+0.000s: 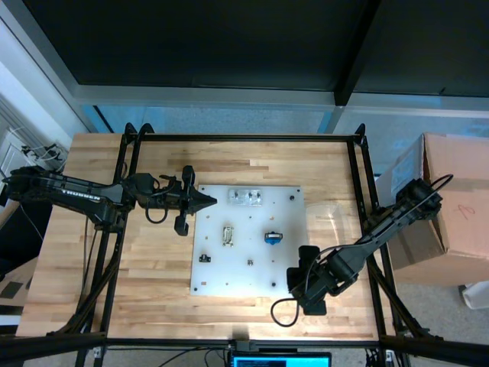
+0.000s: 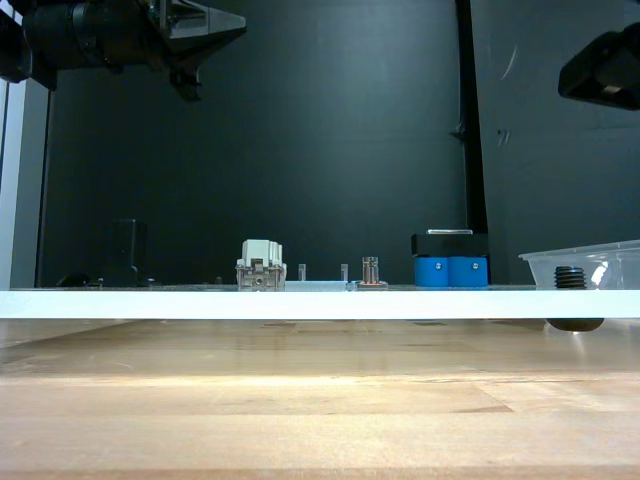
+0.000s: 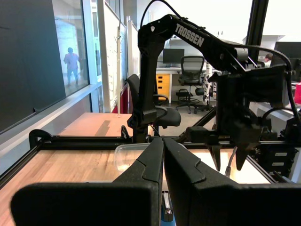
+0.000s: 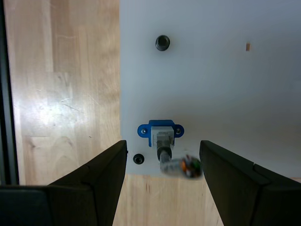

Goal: Remove the RJ45 connector from the taskboard and place in the container

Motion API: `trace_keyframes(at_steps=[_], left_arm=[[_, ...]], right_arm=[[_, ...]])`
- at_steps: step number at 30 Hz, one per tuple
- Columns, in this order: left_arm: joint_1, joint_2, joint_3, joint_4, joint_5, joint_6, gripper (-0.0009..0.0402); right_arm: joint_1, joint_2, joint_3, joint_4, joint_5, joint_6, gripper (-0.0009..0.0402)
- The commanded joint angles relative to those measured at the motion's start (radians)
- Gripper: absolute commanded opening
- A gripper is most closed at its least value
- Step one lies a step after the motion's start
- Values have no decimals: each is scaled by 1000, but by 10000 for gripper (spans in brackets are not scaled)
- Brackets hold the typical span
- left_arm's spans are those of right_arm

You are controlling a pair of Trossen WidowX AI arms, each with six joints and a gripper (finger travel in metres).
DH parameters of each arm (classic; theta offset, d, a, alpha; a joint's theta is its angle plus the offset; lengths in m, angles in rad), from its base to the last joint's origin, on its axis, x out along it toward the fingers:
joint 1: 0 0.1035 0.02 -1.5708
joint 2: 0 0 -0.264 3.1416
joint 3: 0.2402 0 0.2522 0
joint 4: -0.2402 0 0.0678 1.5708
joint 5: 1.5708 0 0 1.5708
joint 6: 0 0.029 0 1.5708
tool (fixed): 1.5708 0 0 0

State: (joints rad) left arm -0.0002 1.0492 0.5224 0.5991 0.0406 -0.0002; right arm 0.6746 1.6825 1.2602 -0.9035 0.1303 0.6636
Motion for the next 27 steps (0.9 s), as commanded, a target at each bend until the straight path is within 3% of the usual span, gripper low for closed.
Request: trace_keyframes(at_steps=[1, 14, 27], left_arm=[[0, 0, 0, 0, 0, 0, 0], [0, 0, 0, 0, 0, 0, 0], [0, 0, 0, 0, 0, 0, 0]], right_arm=[[0, 10, -1, 8, 0, 0, 213], [0, 25, -41, 62, 6, 1, 205], [2, 24, -48, 64, 9, 1, 133]])
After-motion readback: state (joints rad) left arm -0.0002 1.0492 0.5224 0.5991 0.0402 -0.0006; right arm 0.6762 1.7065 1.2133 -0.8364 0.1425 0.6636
